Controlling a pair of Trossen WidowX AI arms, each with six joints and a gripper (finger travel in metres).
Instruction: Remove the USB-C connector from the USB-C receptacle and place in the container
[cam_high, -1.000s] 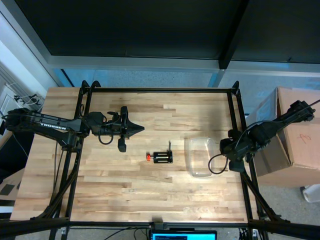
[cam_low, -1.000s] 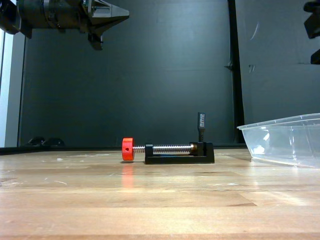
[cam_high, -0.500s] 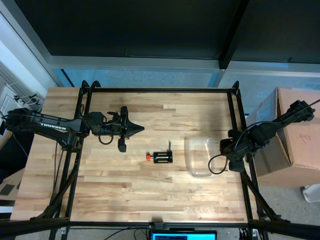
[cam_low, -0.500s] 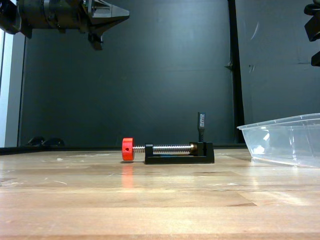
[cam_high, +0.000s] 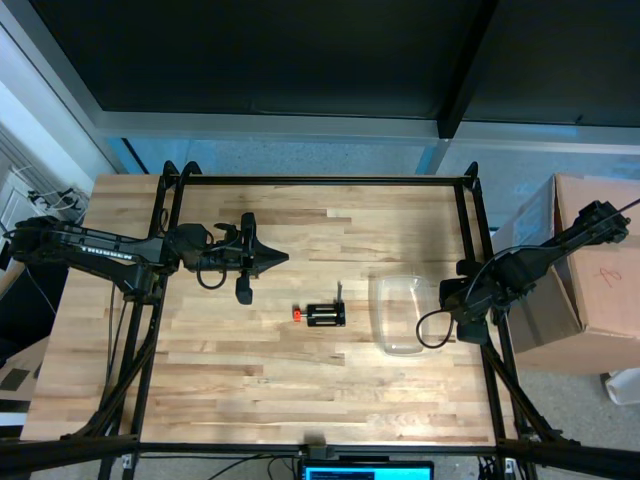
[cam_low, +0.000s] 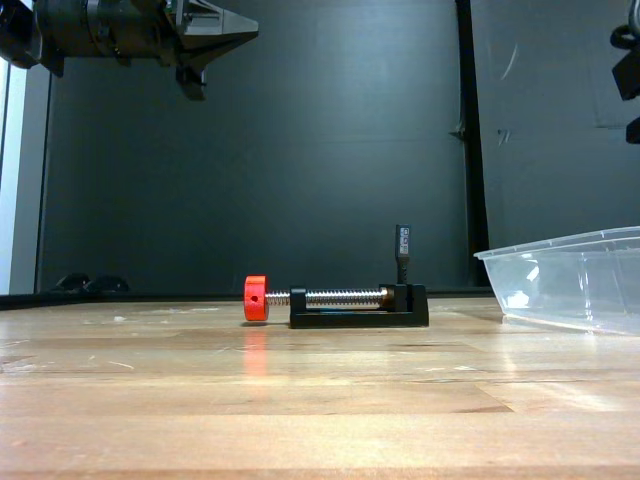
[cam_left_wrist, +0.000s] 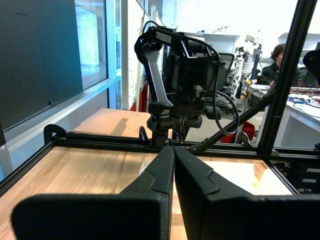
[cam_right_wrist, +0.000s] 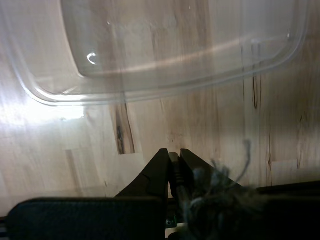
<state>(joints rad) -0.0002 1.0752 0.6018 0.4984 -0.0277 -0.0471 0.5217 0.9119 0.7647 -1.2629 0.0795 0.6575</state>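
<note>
USB-C connector (cam_low: 402, 241): upright, bottom end seated in the USB-C receptacle (cam_low: 404, 289). How deep it sits cannot be told. Nothing is touching it.
Receptacle mount: black clamp fixture (cam_high: 326, 316), lying flat near the middle of the desk (cam_high: 300, 400). Its red knob (cam_high: 297, 314) points at the left edge. The connector stands at the end nearer the right edge.
Container (cam_high: 377, 312): clear tub resting on the desk between the fixture and the right edge. It is near the fixture but not touching it.
Left gripper (cam_high: 284, 257): high above the desk, between the fixture and the far-left corner, and well apart from the connector. It points level toward the right edge, fingers pressed together, pinching nothing.
Right gripper (cam_high: 449, 293): raised at the right edge, just beside the container's right rim and aimed down at the desk. Fingers are pressed together with no part between them, and the container sits between it and the connector.
Off desk: cardboard box (cam_high: 590, 275) beyond the right edge.
</note>
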